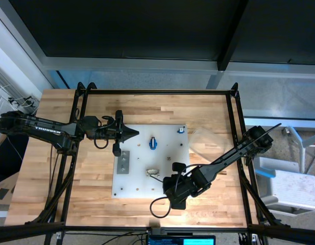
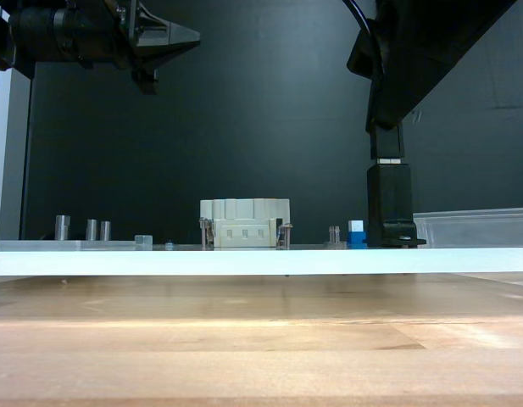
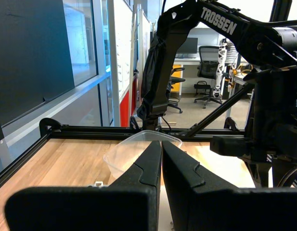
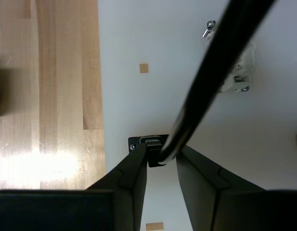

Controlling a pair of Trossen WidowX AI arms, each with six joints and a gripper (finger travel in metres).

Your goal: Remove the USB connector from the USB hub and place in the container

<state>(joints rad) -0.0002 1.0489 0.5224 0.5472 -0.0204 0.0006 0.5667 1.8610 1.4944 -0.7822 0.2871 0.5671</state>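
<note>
Close in, only the right wrist view shows the right gripper (image 4: 161,150) pointing straight down, fingers parted either side of the USB connector (image 4: 157,156). The connector sits plugged in the USB hub (image 4: 138,141) on the white board (image 4: 138,106), its cable slanting upward. Farther off, the left gripper (image 3: 161,159) hovers level, fingers pressed together and empty, facing the container (image 3: 134,151). "TROSSEN" marks the right arm (image 3: 219,21).

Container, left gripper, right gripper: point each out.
container (image 1: 206,143), high view, bare bottom, beside the board (image 1: 137,186).
left gripper (image 1: 138,133), high view, tips, over board's far-left corner.
right gripper (image 4: 160,150), right wrist view, between tips, down at board.
</note>
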